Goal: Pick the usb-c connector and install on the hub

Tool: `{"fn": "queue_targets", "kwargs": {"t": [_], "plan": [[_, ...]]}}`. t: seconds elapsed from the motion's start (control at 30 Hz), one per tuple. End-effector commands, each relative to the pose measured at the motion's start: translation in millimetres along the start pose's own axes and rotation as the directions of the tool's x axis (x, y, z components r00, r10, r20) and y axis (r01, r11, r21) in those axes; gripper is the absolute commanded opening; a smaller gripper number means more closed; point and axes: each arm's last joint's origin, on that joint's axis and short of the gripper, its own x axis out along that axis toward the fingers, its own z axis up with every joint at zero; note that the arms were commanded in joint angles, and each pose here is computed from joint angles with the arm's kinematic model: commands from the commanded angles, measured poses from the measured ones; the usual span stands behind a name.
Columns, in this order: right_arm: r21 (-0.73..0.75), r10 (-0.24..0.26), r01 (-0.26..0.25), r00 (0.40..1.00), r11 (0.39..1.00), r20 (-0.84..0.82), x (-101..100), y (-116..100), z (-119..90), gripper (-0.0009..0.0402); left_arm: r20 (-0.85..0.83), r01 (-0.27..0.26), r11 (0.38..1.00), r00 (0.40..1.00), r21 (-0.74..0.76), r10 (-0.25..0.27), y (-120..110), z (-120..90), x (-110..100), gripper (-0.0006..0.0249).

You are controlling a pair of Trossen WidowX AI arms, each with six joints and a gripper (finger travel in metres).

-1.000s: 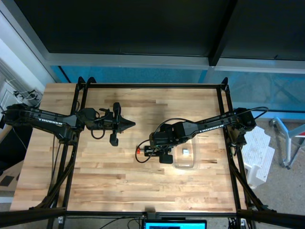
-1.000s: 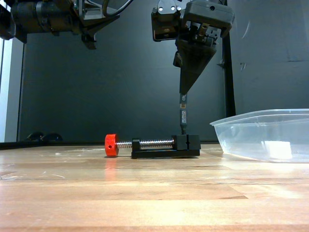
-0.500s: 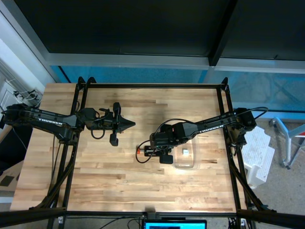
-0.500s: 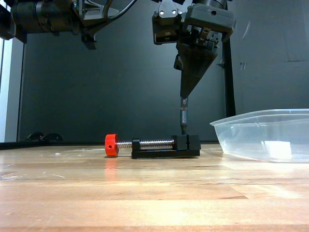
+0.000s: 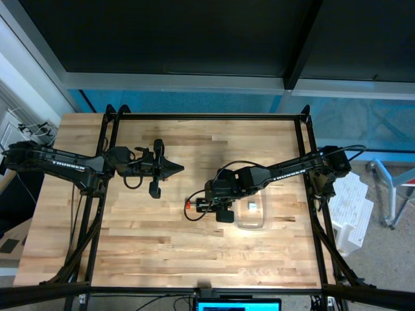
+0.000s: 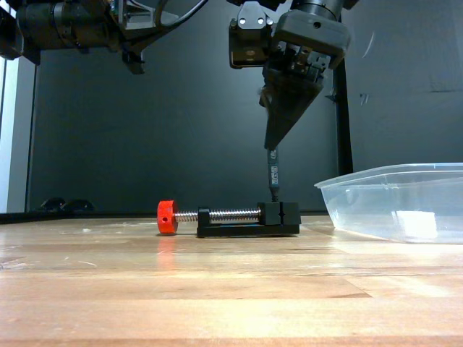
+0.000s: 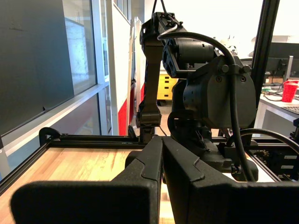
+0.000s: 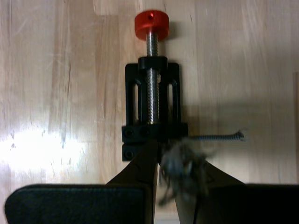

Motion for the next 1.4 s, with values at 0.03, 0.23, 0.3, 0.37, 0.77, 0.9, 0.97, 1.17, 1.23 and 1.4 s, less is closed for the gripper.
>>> {"fn": "queue_targets", "kwargs": {"t": [0.03, 0.23, 0.3, 0.37, 0.77, 0.9, 0.97, 1.17, 1.23, 1.4], "plan": [[-0.005, -0.007, 0.006, 0.999, 1.000, -0.042, 7.9, -0.2, -6.5, 0.0000, 0.000, 0.000, 1.000, 1.000, 0.000, 0.000, 0.0, 0.0, 0.0, 0.0000], [-0.004, -0.006, 0.006, 0.999, 1.000, -0.040, 8.0, -0.2, -6.5, 0.0000, 0.000, 0.000, 1.000, 1.000, 0.000, 0.000, 0.1, 0.0, 0.0, 0.0000], [-0.004, -0.006, 0.006, 0.999, 1.000, -0.040, 7.8, -0.2, -6.4, 0.0000, 0.000, 0.000, 1.000, 1.000, 0.000, 0.000, 0.1, 0.0, 0.0, 0.0000], [-0.004, -0.006, 0.006, 0.999, 1.000, -0.039, 7.8, -0.2, -6.2, 0.0000, 0.000, 0.000, 1.000, 1.000, 0.000, 0.000, 0.0, 0.0, 0.0, 0.0000], [-0.001, -0.001, 0.001, 1.000, 1.000, -0.014, 0.5, -0.8, -5.2, 0.0011, 0.000, 0.000, 1.000, 1.000, 0.000, 0.000, 0.0, 0.0, 0.0, 0.0000], [0.004, 0.001, -0.001, 1.000, 1.000, -0.002, -3.7, -1.1, -4.8, 0.0032, 0.000, 0.000, 1.000, 1.000, 0.000, 0.000, 0.0, 0.0, 0.0, 0.0000], [0.005, 0.002, -0.002, 1.000, 1.000, 0.004, -5.2, -1.3, -4.6, 0.0045, 0.000, 0.000, 1.000, 1.000, 0.000, 0.000, 0.1, 0.0, 0.0, 0.0000], [0.011, 0.006, -0.007, 1.000, 1.000, 0.022, -12.1, -1.9, -4.3, 0.0094, 0.000, 0.000, 1.000, 1.000, 0.000, 0.000, 0.1, 0.0, 0.0, 0.0000], [0.015, 0.010, -0.010, 0.999, 1.000, 0.037, -17.9, -2.1, -4.3, 0.0115, 0.000, 0.000, 1.000, 1.000, 0.000, 0.000, 0.0, 0.0, 0.0, 0.0000], [0.029, 0.012, -0.013, 1.000, 1.000, 0.029, -32.5, -1.8, -9.5, 0.0169, 0.000, 0.000, 1.000, 1.000, 0.000, 0.000, 0.1, 0.0, 0.0, 0.0000]]}}
